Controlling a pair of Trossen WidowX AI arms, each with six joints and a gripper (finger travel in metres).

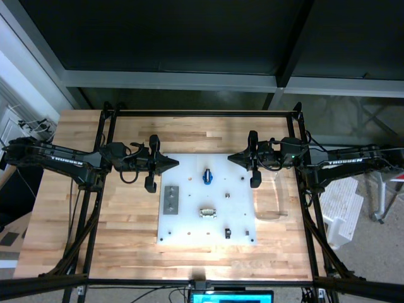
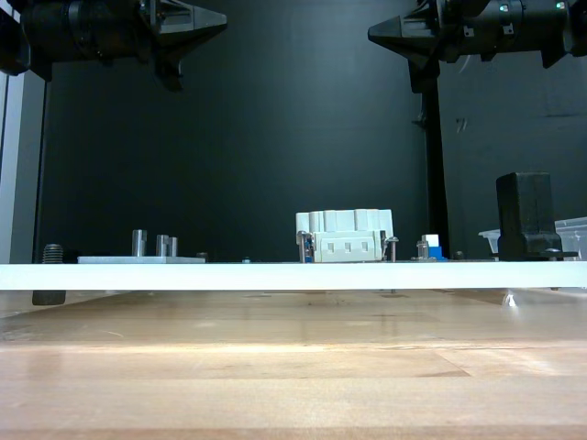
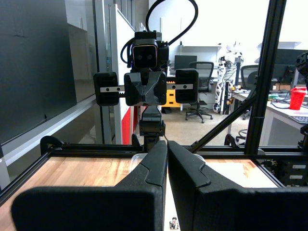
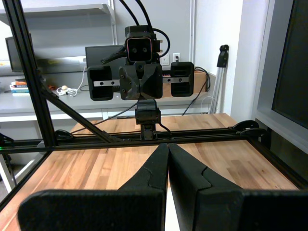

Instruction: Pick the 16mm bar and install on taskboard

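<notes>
Wood table, white taskboard centred. Left gripper: high over board's far-left edge, fingers pressed together, empty. Right gripper: high over far edge, right part, likewise closed, empty. 16mm bar: in neither claw, whereabouts can't tell. Advice: find bar first, poss. in clear tray beside board; spread fingers before descending.

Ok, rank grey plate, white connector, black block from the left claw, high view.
1. Grey plate, left on the board, by the shut left claw.
2. White connector, mid-board.
3. Black block, near right corner.
Right claw, also shut, hovers opposite; 16mm bar: cannot tell where.
</notes>
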